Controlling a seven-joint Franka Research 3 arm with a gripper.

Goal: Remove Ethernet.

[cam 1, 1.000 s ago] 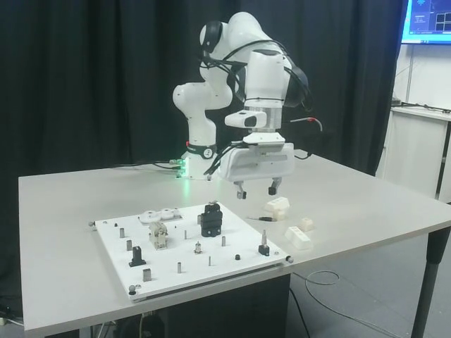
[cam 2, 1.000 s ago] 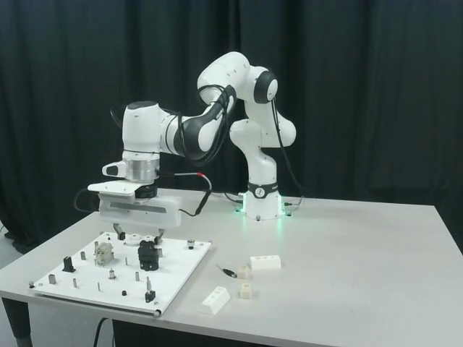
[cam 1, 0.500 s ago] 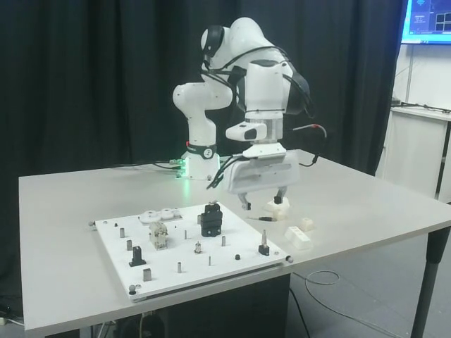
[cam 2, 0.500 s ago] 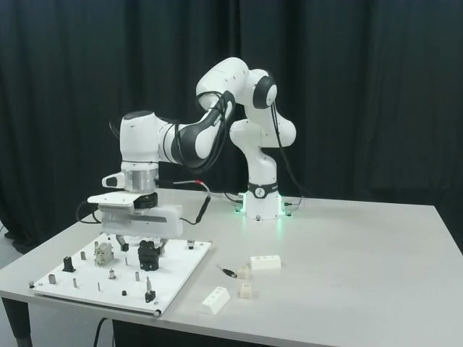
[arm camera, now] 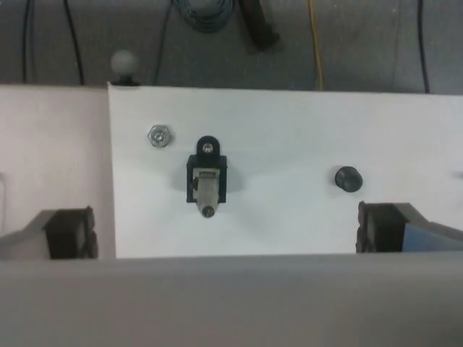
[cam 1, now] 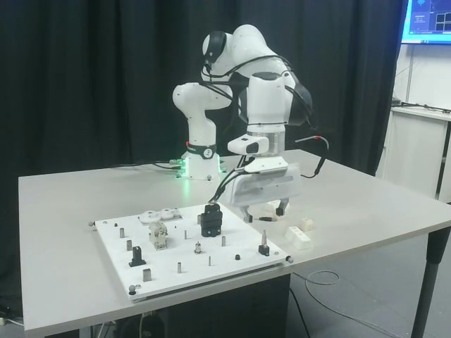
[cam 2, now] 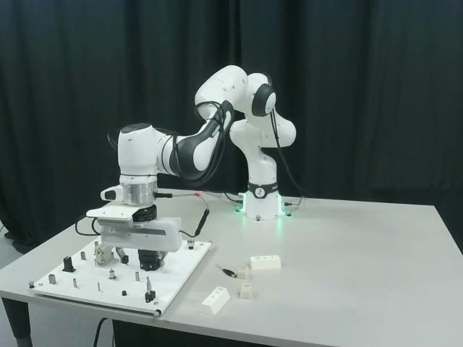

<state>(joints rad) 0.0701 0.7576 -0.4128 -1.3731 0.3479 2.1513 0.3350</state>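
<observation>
The Ethernet plug [arm camera: 206, 184] sat upright in its black socket near the white board's [arm camera: 289, 144] front corner, directly below the gripper [arm camera: 224, 231], whose fingers [arm camera: 69, 233] stood wide apart, holding nothing. On the board, a nut [arm camera: 158, 135] lay at ten o'clock from the plug and a black knob [arm camera: 348, 178] at three o'clock. In the first room view, the board [cam 1: 162, 271] rested on the grey table [cam 1: 63, 204]; the gripper [cam 1: 266, 213] hovered above the plug [cam 1: 263, 247], with white blocks [cam 1: 298, 236] at three o'clock of it, off the board.
</observation>
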